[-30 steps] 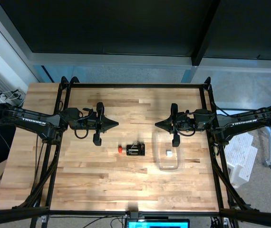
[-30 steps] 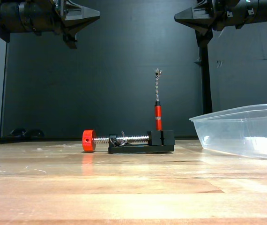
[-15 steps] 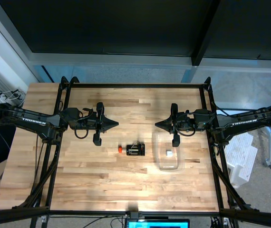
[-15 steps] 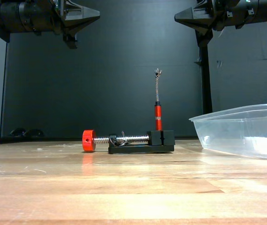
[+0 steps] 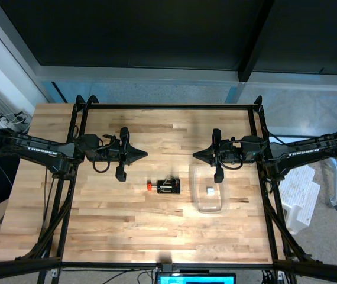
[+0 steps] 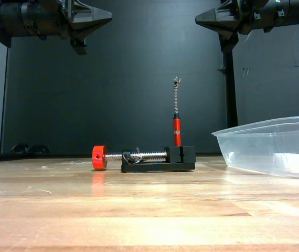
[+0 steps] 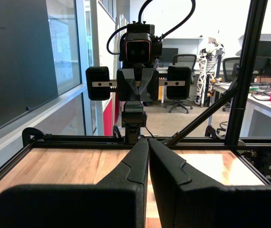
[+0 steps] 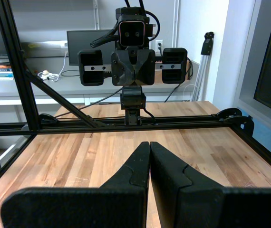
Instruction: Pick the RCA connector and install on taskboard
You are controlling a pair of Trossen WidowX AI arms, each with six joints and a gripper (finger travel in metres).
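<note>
The red connector (image 6: 177, 131) stands upright on the black vise (image 6: 160, 158), and its braided cable (image 6: 175, 97) rises free with nothing holding it. From above, the vise (image 5: 168, 187) lies mid-table with its red knob (image 5: 149, 186) pointing left. Only the white block (image 5: 210, 190) shows in the clear tray (image 5: 210, 204). My left gripper (image 5: 142, 154) hangs high, left of the vise, fingers (image 7: 138, 159) pressed together and empty. My right gripper (image 5: 197, 155) hangs high above the tray's far end, fingers (image 8: 140, 161) together on nothing.
A black frame (image 5: 168, 107) rings the table. The tray's wall (image 6: 270, 144) rises at the right of the vise. Bare wood (image 5: 127, 225) lies in front of the vise.
</note>
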